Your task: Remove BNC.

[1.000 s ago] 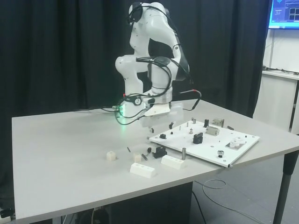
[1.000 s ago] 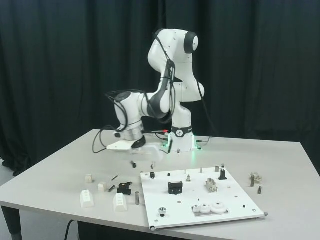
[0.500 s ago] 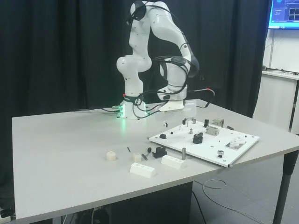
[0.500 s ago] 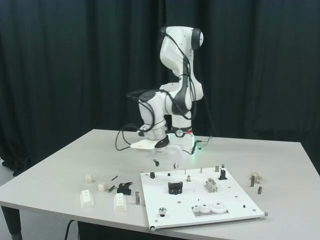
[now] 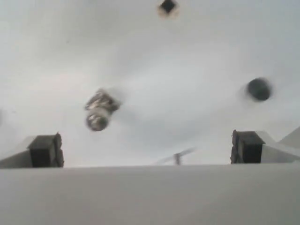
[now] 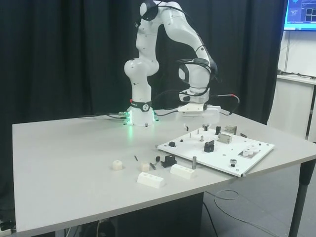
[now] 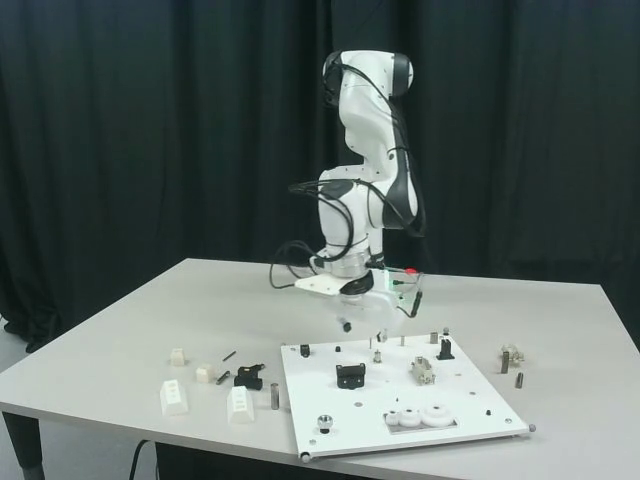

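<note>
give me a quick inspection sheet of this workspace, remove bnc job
surface: grey table carrying a white board.
job's things: small metal connector upright on the board, under the wrist; likely the BNC.
clutter: white blocks and a black part beside the board.
grippers: gripper open, empty, hovering over the board's far edge.
cables: black cable looping off the wrist.
surroundings: black curtain; screen at one side.
</note>
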Controlling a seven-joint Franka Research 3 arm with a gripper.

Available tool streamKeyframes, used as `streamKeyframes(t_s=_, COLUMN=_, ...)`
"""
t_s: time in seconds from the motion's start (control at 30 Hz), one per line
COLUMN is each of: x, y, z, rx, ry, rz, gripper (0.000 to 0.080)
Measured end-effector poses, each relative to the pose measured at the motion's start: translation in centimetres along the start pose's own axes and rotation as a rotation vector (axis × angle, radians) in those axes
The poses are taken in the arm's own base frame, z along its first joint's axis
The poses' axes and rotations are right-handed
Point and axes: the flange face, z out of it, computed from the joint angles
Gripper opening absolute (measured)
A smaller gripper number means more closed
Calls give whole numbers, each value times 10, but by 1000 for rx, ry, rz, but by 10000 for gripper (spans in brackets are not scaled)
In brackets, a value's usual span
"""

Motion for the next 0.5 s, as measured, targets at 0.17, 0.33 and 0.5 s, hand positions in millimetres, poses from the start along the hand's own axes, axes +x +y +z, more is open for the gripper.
streamKeyframes(t_s=0.17, x=-18, y=-1, z=4, rx=25, ry=18, rz=60, gripper=800)
streamKeyframes(t_s=0.33, x=-30, y=-1, z=8, rx=53, ry=35, rz=118, gripper=800)
streamKeyframes(t_s=0.5, x=-38, y=0, z=13, rx=79, ry=47, rz=171, gripper=800)
